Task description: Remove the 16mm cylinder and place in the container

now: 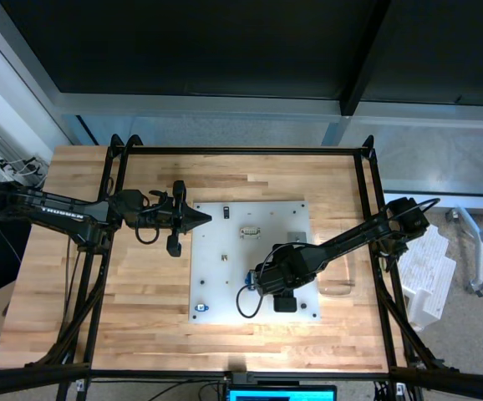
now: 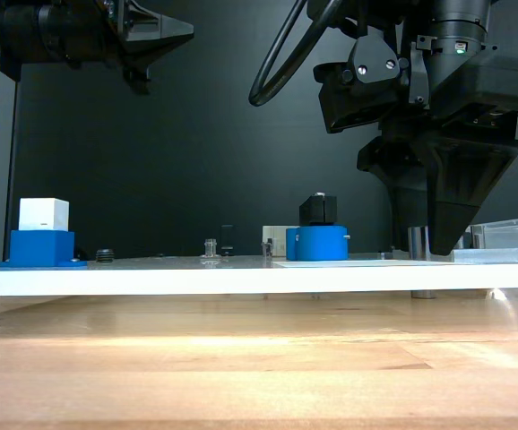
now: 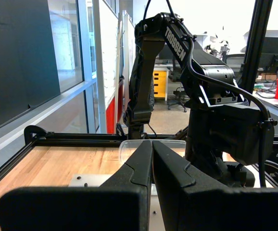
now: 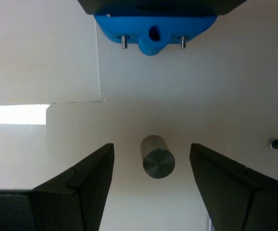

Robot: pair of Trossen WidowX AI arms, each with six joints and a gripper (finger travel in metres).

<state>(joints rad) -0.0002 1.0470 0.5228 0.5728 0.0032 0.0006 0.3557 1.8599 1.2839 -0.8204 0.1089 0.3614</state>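
Note:
The 16mm cylinder is a short grey metal peg standing upright in the white board. My right gripper hangs straight over it, open, with one finger on each side and a gap to the peg on both. The low view shows the cylinder beside the lowered fingertips of the right gripper. In the high view the right gripper covers it. The container, a clear tub, lies just right of the board. My left gripper is shut and held high over the board's left edge.
A blue fitting sits on the board close behind the peg and also shows as the blue fitting. A blue base with a white cube stands at the board's near left. A black frame rings the wooden table.

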